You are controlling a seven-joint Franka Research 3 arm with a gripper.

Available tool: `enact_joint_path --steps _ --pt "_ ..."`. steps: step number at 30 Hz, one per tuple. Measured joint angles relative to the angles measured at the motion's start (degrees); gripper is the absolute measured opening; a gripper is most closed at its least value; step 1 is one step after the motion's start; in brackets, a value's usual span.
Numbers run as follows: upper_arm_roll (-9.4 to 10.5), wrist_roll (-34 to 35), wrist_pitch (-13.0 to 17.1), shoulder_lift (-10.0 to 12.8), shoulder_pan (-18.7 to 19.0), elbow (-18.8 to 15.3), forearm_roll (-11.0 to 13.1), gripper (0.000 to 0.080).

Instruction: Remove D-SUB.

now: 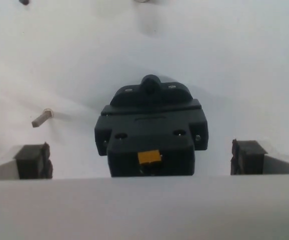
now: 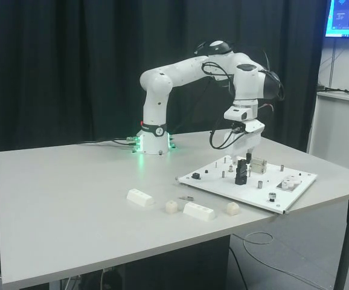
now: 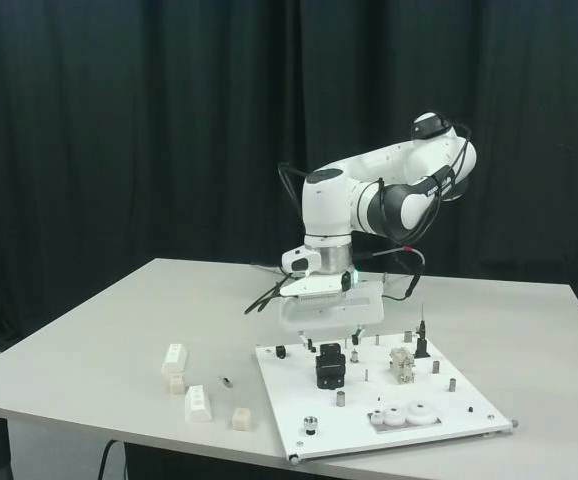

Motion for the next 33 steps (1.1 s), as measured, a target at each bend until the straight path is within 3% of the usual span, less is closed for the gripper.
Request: enact_joint_path --steps 18,33 --pt "0.75 0.04 1.6 0.0 0.38 -0.49 0.12 0.08" --pt "1.68 1.59 3.3 0.0 0.38 -1.32 1.77 0.08"
